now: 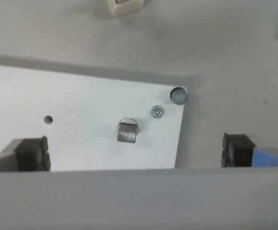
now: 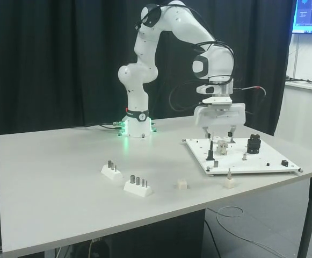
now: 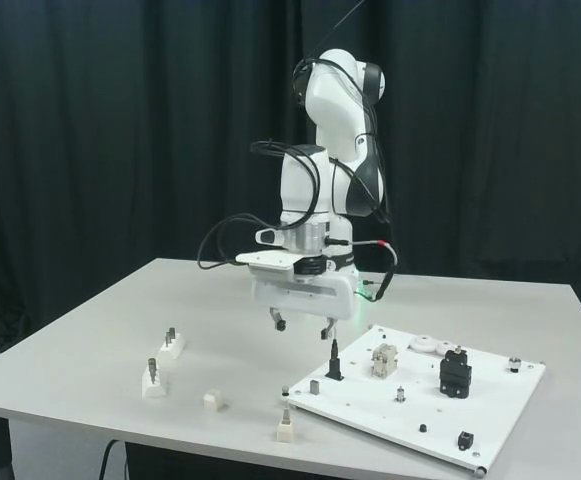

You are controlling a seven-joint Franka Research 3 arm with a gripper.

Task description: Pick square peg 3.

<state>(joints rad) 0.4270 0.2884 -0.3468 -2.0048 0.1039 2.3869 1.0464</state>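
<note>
- The white arm's two-fingered claw (image 1: 134, 152) is hovering above the near corner region of the flat white assembly board (image 1: 81, 100), its black-padded fingers (image 1: 32, 154) spread wide apart and holding nothing.
- In the wrist view, a small grey square metal peg (image 1: 127, 132) is standing upright on the board, between the fingers and well below them (it is untouched).
- Just beside the peg, a small grey hex nut (image 1: 157, 112) is sitting, and a dark round stud (image 1: 178, 95) is marking the board's corner.
- The board is lying on the grey table (image 2: 53, 161).
- Off the board, two white peg holders (image 2: 138, 187) with grey pegs are standing on the table, well apart from the claw.
</note>
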